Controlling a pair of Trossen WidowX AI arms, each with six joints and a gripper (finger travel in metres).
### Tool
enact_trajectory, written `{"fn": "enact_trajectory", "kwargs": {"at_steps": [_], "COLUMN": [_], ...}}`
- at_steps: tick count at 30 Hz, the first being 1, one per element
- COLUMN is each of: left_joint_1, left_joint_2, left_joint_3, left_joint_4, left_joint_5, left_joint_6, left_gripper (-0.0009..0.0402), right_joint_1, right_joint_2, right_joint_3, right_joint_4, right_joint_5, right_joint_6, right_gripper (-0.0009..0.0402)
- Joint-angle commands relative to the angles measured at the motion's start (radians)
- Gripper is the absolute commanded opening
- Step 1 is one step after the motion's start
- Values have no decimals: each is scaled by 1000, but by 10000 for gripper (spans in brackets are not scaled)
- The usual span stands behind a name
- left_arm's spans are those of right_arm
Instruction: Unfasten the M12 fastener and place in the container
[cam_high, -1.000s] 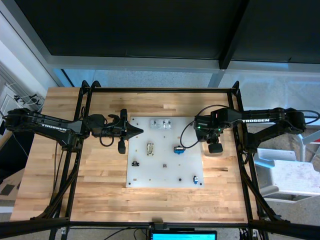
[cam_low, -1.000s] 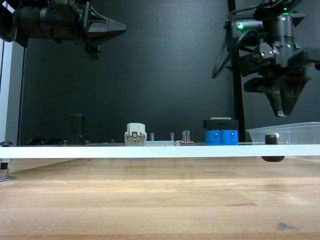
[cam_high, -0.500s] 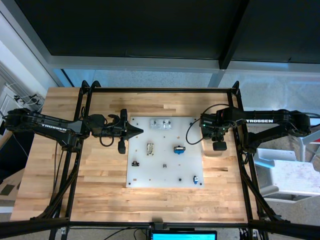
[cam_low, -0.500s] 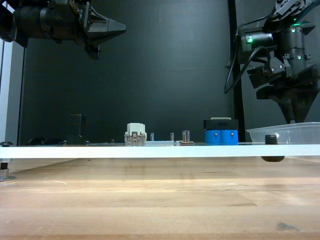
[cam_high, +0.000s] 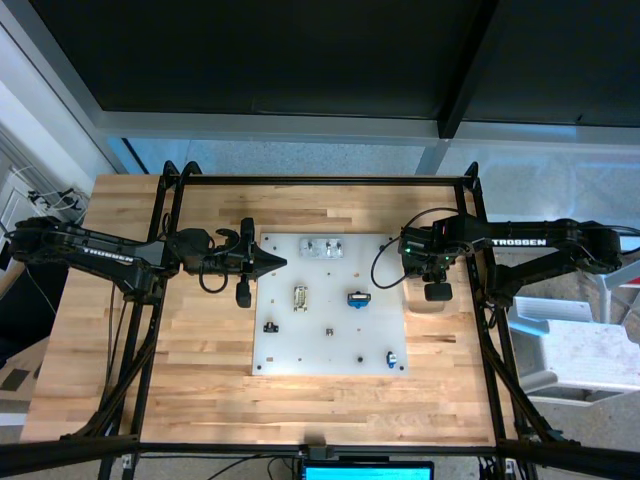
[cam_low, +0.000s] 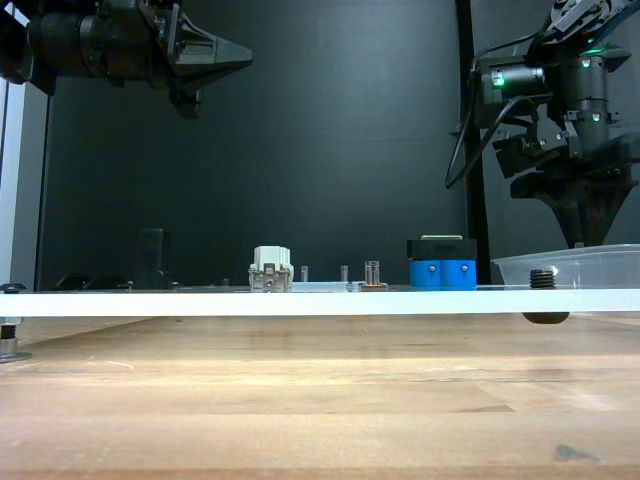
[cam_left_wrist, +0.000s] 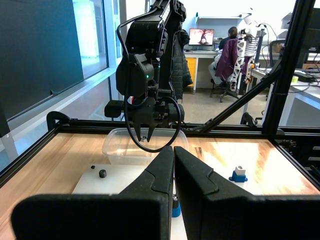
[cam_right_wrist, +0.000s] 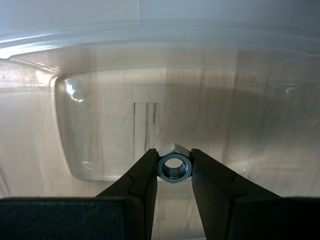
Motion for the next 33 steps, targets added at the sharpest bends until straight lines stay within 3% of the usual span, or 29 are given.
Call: {"fn": "enact_trajectory", "kwargs": {"at_steps": [1,17,33], "left_joint_1": [0,0,0], "left_joint_2": [0,0,0], "left_joint_3": [0,0,0], "left_joint_4": [0,0,0], "left_joint_5": [0,0,0], "left_joint_6": [0,0,0], "left_gripper": [0,0,0], "right_joint_1": [0,1,0], "right_joint_2": [1,1,1], "right_joint_3": [1,1,1], "right_joint_4": [1,0,-8], "right_joint_5": [0,0,0], "right_joint_6": [1,1,16], "right_gripper": [49,177,189]}}
